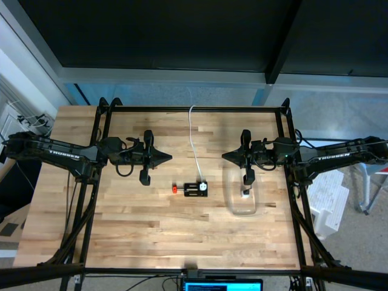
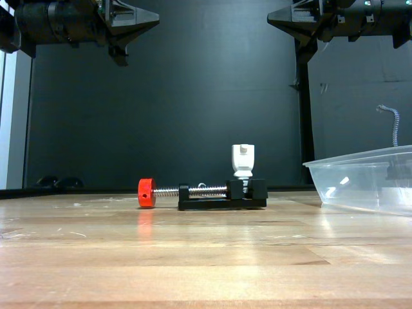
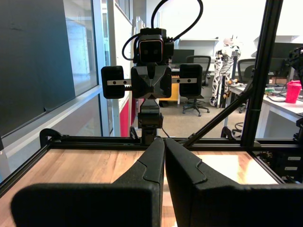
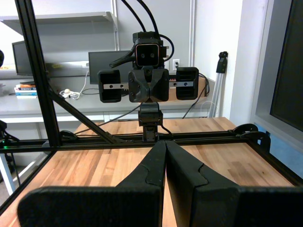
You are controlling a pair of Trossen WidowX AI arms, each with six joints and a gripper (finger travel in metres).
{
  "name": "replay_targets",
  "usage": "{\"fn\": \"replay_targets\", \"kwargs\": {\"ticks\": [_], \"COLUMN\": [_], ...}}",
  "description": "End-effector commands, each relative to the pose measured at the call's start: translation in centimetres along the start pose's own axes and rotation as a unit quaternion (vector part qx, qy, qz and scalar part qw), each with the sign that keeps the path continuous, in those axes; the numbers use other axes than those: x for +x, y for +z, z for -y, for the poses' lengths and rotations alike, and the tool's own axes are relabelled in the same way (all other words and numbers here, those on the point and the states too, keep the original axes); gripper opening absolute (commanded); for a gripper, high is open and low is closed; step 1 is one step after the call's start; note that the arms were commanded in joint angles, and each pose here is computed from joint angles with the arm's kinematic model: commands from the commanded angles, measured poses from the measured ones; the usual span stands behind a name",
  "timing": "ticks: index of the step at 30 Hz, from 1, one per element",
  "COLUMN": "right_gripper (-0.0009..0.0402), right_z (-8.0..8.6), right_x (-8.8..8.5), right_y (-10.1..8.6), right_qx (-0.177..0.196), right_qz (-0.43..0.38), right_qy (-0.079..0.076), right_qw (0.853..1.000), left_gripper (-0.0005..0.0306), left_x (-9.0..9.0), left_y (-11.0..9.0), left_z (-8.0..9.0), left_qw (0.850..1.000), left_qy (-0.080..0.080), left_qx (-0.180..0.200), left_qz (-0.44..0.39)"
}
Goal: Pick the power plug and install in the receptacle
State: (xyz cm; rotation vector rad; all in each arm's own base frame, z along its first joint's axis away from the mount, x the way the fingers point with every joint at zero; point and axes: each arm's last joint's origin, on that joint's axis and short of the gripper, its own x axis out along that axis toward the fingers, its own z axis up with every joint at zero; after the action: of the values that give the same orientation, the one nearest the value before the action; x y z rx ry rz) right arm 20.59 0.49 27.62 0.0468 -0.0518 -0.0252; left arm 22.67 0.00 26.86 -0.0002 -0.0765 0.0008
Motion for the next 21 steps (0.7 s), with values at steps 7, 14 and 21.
{"fn": "replay_targets", "kwargs": {"ticks": [7,14,21], "right_gripper": [0.0,0.0,0.0], "right_z": [0.0,-0.1,-0.2], "right_x": [0.0,0.0,-0.1], "right_y": [0.0,0.2,1.5], "right_qx": [0.0,0.002,-0.003], "right_qz": [0.0,0.0,-0.109], "right_qy": [0.001,0.004,0.013], "right_qw": [1.0,1.0,0.994], "left_gripper": [0.0,0.0,0.0], "left_x": [0.0,0.0,0.0], "left_y": [0.0,0.0,0.0], "left_z": [0.0,0.0,0.0], "left_qw": [1.0,1.0,1.0], "left_qy": [0.0,0.0,0.0], "left_qx": [0.0,0.0,0.0], "left_qz": [0.0,0.0,0.0]}}
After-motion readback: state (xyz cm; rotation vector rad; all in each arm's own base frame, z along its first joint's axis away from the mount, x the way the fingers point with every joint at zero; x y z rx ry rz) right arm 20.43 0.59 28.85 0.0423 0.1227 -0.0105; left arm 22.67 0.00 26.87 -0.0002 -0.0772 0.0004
